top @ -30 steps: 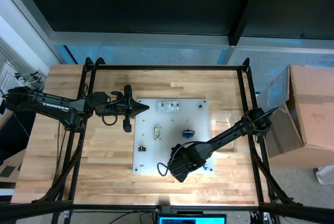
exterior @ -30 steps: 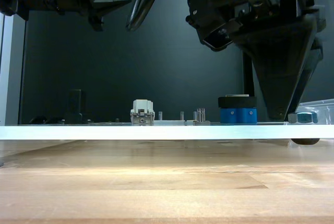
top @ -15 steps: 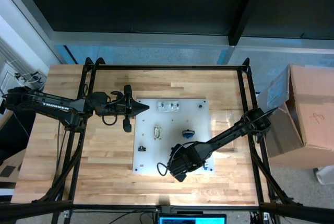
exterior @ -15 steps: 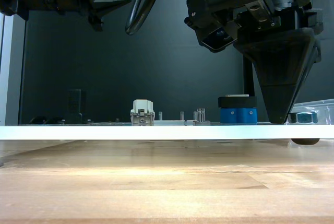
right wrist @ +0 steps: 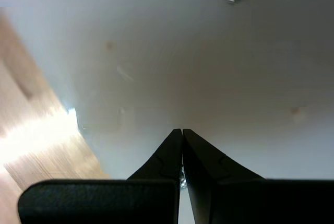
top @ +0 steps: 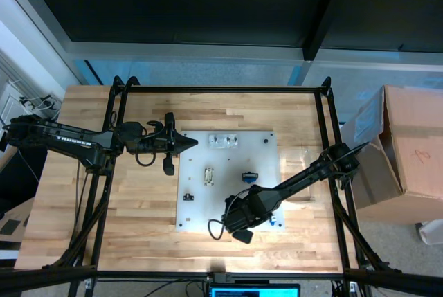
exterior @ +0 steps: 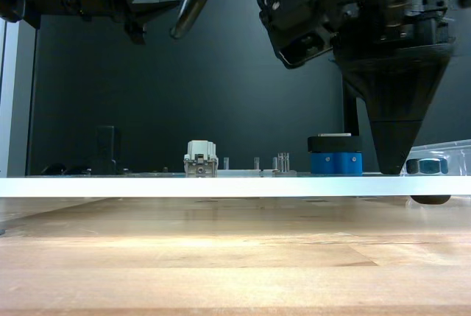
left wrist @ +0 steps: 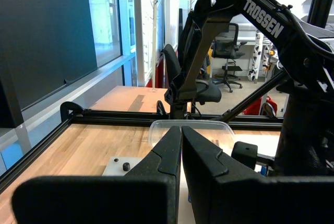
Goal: Unfasten the M12 nut and place it in the container
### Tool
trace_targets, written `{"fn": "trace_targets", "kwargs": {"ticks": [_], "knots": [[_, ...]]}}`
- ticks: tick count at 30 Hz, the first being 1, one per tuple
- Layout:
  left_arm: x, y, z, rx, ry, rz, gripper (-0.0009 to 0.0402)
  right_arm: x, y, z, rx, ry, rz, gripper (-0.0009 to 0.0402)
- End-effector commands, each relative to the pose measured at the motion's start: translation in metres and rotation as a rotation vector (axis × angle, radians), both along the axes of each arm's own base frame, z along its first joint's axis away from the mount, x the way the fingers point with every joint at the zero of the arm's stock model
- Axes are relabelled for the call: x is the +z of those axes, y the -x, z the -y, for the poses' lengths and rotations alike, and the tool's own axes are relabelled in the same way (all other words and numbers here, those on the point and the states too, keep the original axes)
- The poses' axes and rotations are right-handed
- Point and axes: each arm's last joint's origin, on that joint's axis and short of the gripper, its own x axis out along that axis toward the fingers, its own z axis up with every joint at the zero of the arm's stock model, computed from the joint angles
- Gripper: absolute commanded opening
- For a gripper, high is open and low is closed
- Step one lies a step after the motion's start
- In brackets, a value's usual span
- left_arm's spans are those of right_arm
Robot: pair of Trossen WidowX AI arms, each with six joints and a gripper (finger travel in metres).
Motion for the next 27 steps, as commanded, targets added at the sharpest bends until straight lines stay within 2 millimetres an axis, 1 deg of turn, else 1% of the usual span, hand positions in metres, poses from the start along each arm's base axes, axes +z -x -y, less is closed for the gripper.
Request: {"fn": "trace_targets", "kwargs": {"ticks": [1,6,18,27], "knots": [[0.0,0.0,0.0,0.0,0.0,0.0,0.0,0.0008,0.0002,-0.0001,0.144,0.014,0.001,0.0],[0.0002,0.0,0.0,0.0,0.0,0.001,0.0,0.0008,0.0002,-0.0001,0.31,0.032,0.001,0.0],[0.0,0.0,-0.0001,0.0,0.0,0.0,0.0,0.0008,0.0002,-0.0001,0.887,0.095,-0.001,0.0],[0.0002,0.0,0.0,0.0,0.0,0.001,0.0,0.0008,0.0002,-0.0001,1.248,0.134,-0.003,0.0]]}}
